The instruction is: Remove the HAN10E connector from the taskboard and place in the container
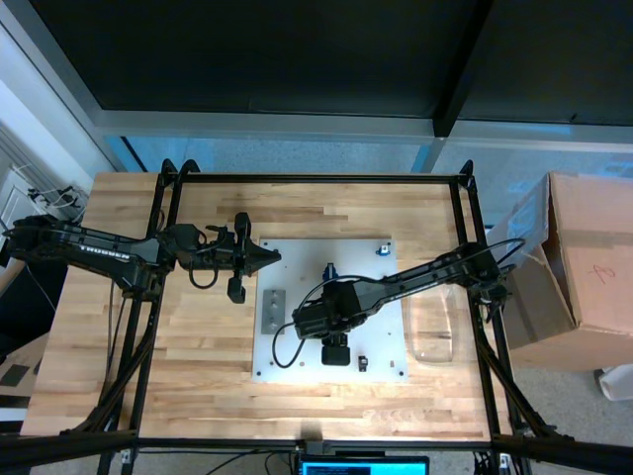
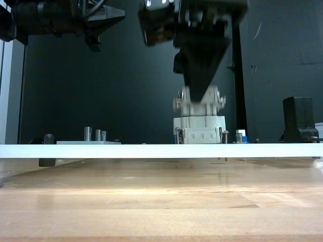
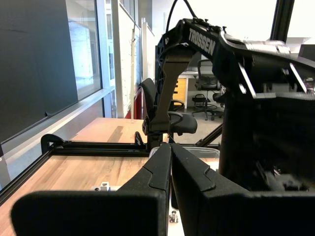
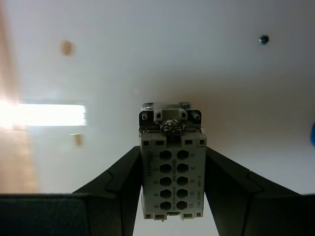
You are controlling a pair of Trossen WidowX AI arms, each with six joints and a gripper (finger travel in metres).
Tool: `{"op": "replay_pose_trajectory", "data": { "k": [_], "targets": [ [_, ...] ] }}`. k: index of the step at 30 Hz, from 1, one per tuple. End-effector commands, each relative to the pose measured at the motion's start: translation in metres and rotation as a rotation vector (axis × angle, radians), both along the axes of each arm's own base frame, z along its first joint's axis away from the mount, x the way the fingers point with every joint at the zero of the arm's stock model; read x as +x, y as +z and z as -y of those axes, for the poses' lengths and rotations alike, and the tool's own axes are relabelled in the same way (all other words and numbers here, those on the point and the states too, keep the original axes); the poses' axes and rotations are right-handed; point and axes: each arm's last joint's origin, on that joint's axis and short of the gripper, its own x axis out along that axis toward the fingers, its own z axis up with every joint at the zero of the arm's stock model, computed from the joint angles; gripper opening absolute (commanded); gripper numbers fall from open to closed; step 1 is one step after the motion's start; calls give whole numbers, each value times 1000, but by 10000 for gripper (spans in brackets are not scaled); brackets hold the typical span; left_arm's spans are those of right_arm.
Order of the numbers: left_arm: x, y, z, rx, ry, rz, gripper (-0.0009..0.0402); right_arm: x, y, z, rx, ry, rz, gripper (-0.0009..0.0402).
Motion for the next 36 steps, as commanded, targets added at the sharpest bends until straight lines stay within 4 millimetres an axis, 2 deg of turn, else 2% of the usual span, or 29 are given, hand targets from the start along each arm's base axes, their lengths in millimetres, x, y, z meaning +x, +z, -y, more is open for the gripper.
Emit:
{"op": "replay_pose_trajectory", "data": {
  "k": [1,7,21,28,36],
  "targets": [
    [0,0,0,0,0,0,0,-2,6,0,-1,4,14,7],
    [0,0,0,0,0,0,0,-11,23,3,4,4,33,12],
    [0,0,0,0,0,0,0,-51,84,14,38,-20,113,12],
    [0,0,0,0,0,0,0,-71,96,18,61,-52,133,12],
    [0,0,0,0,0,0,0,-111,98,20,68,-75,104,12]
  ]
}}
